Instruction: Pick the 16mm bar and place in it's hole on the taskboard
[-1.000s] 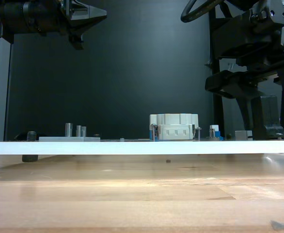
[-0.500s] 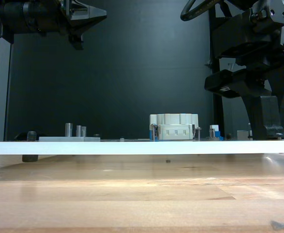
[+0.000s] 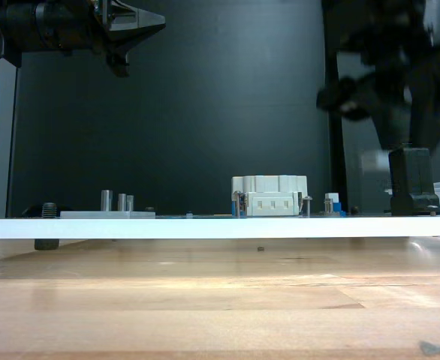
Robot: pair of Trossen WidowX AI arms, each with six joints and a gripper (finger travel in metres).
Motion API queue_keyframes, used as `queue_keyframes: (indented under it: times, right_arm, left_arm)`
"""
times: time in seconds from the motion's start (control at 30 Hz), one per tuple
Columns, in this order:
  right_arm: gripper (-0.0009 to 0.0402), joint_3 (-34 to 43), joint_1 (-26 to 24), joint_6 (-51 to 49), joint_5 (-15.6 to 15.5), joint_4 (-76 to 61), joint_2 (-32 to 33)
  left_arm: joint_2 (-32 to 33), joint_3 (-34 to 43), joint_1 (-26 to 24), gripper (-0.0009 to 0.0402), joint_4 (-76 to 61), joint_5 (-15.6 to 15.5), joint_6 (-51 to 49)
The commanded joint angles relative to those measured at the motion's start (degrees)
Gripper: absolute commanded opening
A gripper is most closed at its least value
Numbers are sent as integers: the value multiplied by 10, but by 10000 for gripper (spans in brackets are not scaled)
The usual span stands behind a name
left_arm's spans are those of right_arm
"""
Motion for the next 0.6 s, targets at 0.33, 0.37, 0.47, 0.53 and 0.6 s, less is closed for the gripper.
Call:
queue_keyframes:
  times: [0.33, 0.37, 0.47, 0.53, 0.6]
  right_arm:
    - [-1, 184, -69, 10, -3, -139, -11]
    - [0, 197, -76, 10, -4, -144, -11]
    - [0, 234, -99, 10, -14, -159, -11]
    - [0, 254, -118, 10, -33, -163, -11]
    - [0, 272, -132, 9, -33, -168, -11]
  left_arm:
    - [0, 0, 0, 0, 0, 0, 0]
    - [0, 0, 0, 0, 0, 0, 0]
    - [0, 0, 0, 0, 0, 0, 0]
    - [0, 0, 0, 0, 0, 0, 0]
    - [0, 1, 0, 0, 0, 0, 0]
